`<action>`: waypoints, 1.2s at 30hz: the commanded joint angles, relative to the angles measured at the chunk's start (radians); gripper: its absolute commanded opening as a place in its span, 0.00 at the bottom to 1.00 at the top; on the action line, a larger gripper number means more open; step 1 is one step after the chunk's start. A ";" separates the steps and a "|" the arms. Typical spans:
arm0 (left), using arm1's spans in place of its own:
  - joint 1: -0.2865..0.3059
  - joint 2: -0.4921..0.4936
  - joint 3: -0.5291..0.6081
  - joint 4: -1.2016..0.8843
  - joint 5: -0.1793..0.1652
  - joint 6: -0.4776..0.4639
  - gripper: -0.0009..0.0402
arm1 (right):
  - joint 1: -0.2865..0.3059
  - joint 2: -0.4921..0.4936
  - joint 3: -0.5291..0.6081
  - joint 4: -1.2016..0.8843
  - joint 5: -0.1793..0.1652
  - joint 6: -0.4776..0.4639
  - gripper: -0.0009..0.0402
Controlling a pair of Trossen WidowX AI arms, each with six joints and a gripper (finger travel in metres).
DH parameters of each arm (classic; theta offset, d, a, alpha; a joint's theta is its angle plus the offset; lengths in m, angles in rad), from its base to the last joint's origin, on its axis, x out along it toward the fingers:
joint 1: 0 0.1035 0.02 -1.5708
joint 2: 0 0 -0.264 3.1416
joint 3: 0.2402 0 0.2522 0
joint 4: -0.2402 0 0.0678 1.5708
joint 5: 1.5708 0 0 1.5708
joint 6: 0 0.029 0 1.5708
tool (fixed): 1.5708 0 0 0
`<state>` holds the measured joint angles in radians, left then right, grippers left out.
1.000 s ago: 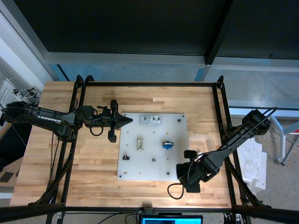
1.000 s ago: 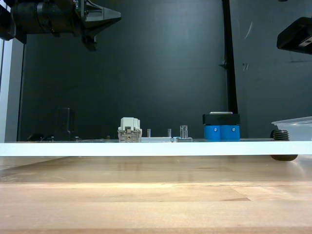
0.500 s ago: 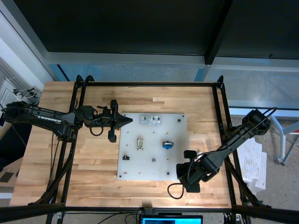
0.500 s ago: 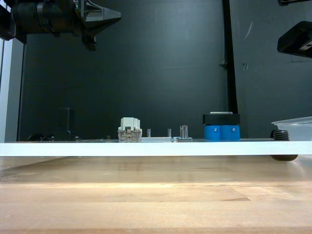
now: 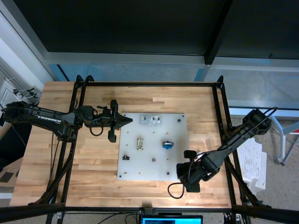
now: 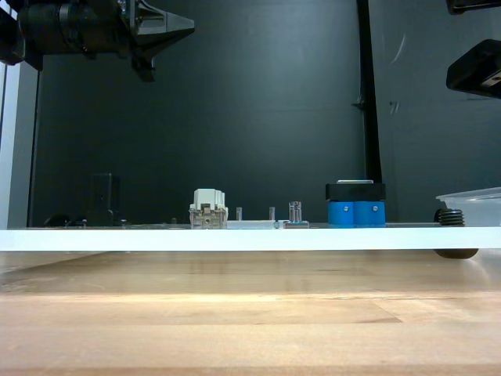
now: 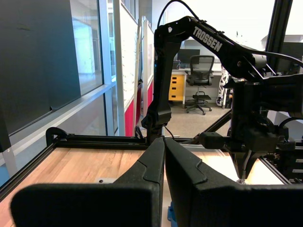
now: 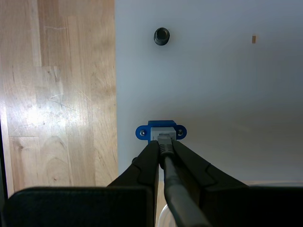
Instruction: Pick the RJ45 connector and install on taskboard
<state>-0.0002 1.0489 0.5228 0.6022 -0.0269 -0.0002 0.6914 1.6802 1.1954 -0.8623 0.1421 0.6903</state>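
The right gripper (image 8: 161,145) hangs over the near right corner of the taskboard (image 8: 213,80). Its jaws are clenched on the RJ45 connector (image 8: 165,137) and its grey cable (image 8: 176,198). The plug's tip meets a small blue fixture (image 8: 142,133) on the board. The left gripper (image 5: 127,120) hovers high above the board's far left edge, jaws pressed together and holding nothing.

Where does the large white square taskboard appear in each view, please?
High view: large white square taskboard, central.
Low view: white edge across the frame.
Left wrist view: beyond the left gripper, raised over its far left corner.
Right wrist view: under the right gripper, shut on the tiny grey RJ45 connector.
Shared landmark: right gripper, near right corner.
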 commanded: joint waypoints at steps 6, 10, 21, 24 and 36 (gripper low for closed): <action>0.000 0.000 0.000 0.000 0.000 0.000 0.02 | 0.000 0.003 -0.002 0.000 -0.002 0.001 0.02; 0.000 0.000 0.000 0.000 0.000 0.000 0.02 | 0.000 0.000 0.000 0.001 -0.002 0.001 0.03; 0.000 0.000 0.000 0.000 0.000 0.000 0.02 | 0.000 -0.010 0.002 0.008 -0.002 0.000 0.16; 0.000 0.000 0.000 0.000 0.000 0.000 0.02 | 0.000 -0.018 0.002 0.009 0.000 0.001 0.24; 0.000 0.000 0.000 0.000 0.000 0.000 0.02 | 0.000 -0.066 0.002 0.001 0.007 0.000 0.47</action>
<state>-0.0002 1.0489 0.5224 0.6025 -0.0269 -0.0002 0.6910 1.6257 1.1942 -0.8597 0.1463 0.6918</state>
